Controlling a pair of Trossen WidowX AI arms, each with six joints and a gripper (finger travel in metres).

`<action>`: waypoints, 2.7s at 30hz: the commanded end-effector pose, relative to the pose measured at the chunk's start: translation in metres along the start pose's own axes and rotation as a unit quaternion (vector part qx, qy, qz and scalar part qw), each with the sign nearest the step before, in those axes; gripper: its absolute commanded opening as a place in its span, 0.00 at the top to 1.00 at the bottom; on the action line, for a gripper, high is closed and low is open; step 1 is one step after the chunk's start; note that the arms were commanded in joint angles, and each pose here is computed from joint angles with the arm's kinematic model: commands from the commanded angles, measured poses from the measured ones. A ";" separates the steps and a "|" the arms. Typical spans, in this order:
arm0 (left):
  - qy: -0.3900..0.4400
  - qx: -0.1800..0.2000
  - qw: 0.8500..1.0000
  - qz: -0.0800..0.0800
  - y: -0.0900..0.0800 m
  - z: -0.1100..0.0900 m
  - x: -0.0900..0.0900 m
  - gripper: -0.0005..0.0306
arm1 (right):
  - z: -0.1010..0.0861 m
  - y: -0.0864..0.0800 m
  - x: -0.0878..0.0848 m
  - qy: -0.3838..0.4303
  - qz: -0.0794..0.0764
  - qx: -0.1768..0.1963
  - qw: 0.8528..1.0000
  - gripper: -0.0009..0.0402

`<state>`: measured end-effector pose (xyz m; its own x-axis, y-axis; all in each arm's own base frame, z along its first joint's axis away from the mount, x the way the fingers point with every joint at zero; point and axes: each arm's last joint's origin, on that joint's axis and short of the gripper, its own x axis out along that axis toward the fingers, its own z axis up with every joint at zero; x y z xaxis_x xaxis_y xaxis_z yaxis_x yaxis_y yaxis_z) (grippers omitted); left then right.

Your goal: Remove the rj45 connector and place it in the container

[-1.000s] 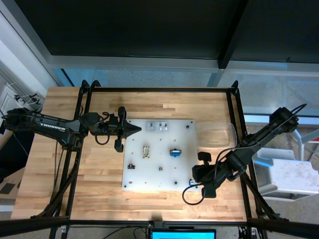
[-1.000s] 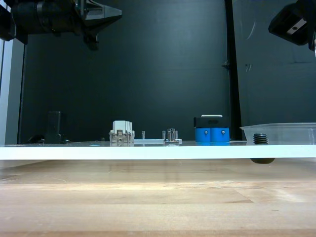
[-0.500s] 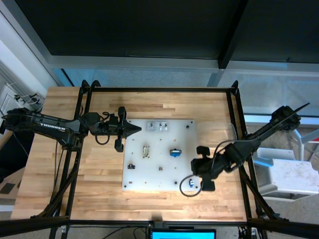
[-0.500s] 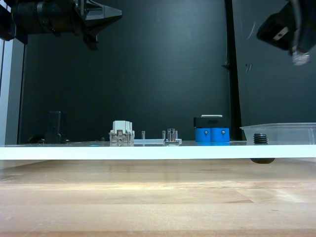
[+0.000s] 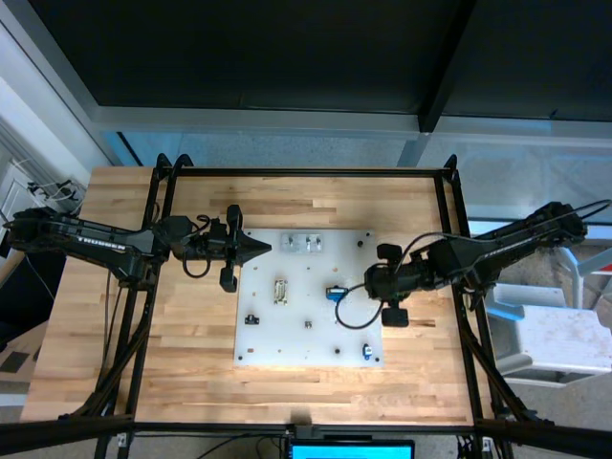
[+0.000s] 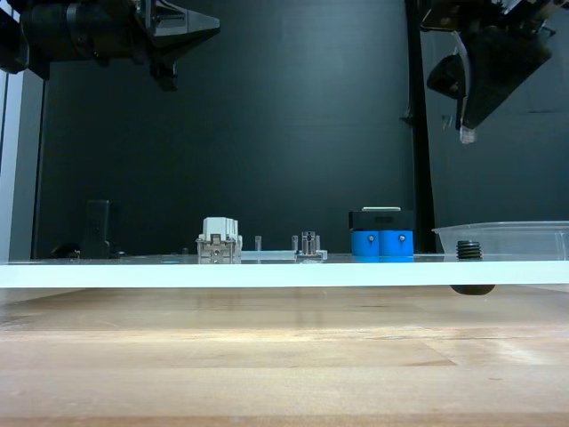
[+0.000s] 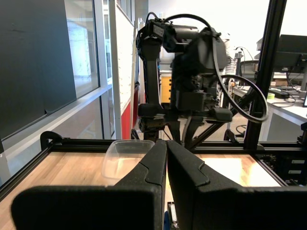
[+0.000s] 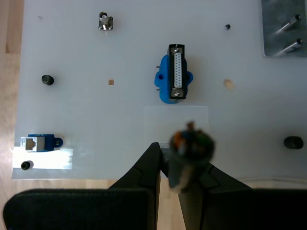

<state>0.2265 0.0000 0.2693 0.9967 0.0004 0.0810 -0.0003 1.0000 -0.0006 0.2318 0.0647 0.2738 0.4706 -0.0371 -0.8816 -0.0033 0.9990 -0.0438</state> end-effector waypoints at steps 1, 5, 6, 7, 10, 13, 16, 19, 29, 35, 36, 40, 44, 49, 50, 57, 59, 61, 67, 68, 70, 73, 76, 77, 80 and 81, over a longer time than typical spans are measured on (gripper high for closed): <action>0.000 0.000 1.000 0.000 0.000 0.000 0.000 0.98 | 0.000 -0.013 0.000 0.004 -0.005 0.002 1.000 0.98; 0.000 0.000 1.000 0.000 0.000 0.000 0.000 0.98 | -0.001 -0.029 0.000 0.017 -0.020 0.006 1.000 0.98; 0.000 0.000 1.000 0.000 0.000 0.000 0.000 0.98 | -0.001 -0.033 0.000 0.021 -0.021 0.008 1.000 0.98; 0.000 0.000 1.000 0.000 0.000 0.000 0.000 0.98 | -0.002 -0.037 0.001 0.026 -0.020 0.008 0.999 0.98; 0.000 0.000 1.000 0.000 0.000 0.000 0.000 0.98 | -0.004 -0.048 0.003 0.036 -0.019 0.012 0.999 0.98; 0.000 0.000 1.000 0.000 0.000 0.000 0.000 0.98 | -0.007 -0.057 0.004 0.040 -0.023 0.016 0.999 0.98; 0.000 0.000 1.000 0.000 0.000 0.000 0.000 0.98 | -0.014 -0.066 0.005 0.046 -0.032 0.028 0.998 0.98; 0.000 0.000 1.000 0.000 0.000 0.000 0.000 0.98 | -0.025 -0.075 0.008 0.056 -0.041 0.046 0.997 0.98; 0.001 0.000 1.000 0.000 0.000 0.000 0.000 0.98 | -0.063 -0.091 0.006 0.072 -0.062 0.102 0.990 0.98; 0.001 0.000 1.000 0.000 0.000 0.000 0.000 0.98 | -0.082 -0.100 0.000 0.098 -0.075 0.135 0.983 0.98; 0.001 0.000 1.000 0.000 0.000 0.000 0.000 0.98 | -0.084 -0.101 -0.001 0.101 -0.077 0.140 0.982 0.98; 0.001 0.000 1.000 0.000 0.000 0.000 0.000 0.98 | -0.093 -0.105 -0.002 0.119 -0.082 0.155 0.977 0.98; 0.001 0.000 1.000 0.000 0.000 0.000 0.000 0.98 | -0.097 -0.107 -0.002 0.136 -0.084 0.163 0.974 0.98; 0.001 0.000 1.000 0.000 0.000 0.000 0.000 0.98 | -0.100 -0.107 -0.003 0.151 -0.084 0.168 0.971 0.93; 0.001 0.000 1.000 0.000 0.000 0.000 0.000 0.98 | -0.100 -0.107 -0.003 0.151 -0.084 0.172 0.970 0.92; 0.001 0.000 1.000 0.000 0.000 0.000 0.000 0.98 | -0.102 -0.107 -0.004 0.161 -0.091 0.184 0.965 0.83; 0.001 0.000 1.000 0.000 0.000 0.000 0.000 0.98 | -0.103 -0.106 -0.004 0.162 -0.092 0.189 0.964 0.80; 0.001 0.000 1.000 0.000 0.000 0.000 0.000 0.98 | -0.103 -0.106 -0.004 0.162 -0.092 0.193 0.963 0.76; 0.001 0.000 1.000 0.000 0.000 0.000 0.000 0.98 | -0.104 -0.106 -0.004 0.169 -0.093 0.199 0.961 0.65; 0.001 0.000 1.000 0.000 0.000 0.000 0.000 0.98 | -0.104 -0.106 -0.004 0.170 -0.093 0.201 0.960 0.63; 0.001 0.000 1.000 0.000 0.000 0.000 0.000 0.98 | -0.105 -0.106 -0.005 0.171 -0.093 0.205 0.959 0.59; 0.001 0.000 1.000 0.000 0.000 0.000 0.000 0.98 | -0.105 -0.105 -0.005 0.175 -0.092 0.205 0.959 0.54; 0.001 0.000 1.000 0.000 0.000 0.000 0.000 0.98 | -0.105 -0.106 -0.005 0.174 -0.092 0.205 0.959 0.51; 0.001 0.000 1.000 0.000 0.000 0.000 0.000 0.98 | -0.105 -0.106 -0.005 0.174 -0.092 0.204 0.959 0.50; 0.001 0.000 1.000 0.000 0.000 0.000 0.000 0.98 | -0.105 -0.106 -0.005 0.174 -0.092 0.204 0.959 0.49; 0.001 0.000 1.000 0.000 0.000 0.000 0.000 0.98 | -0.105 -0.106 -0.005 0.174 -0.091 0.203 0.959 0.49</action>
<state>0.2265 0.0000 0.2691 0.9969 0.0008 0.0791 -0.0007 1.0000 -0.0003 0.1371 -0.0430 0.2332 0.1061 -0.1474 -0.9834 0.4323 0.8974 -0.0879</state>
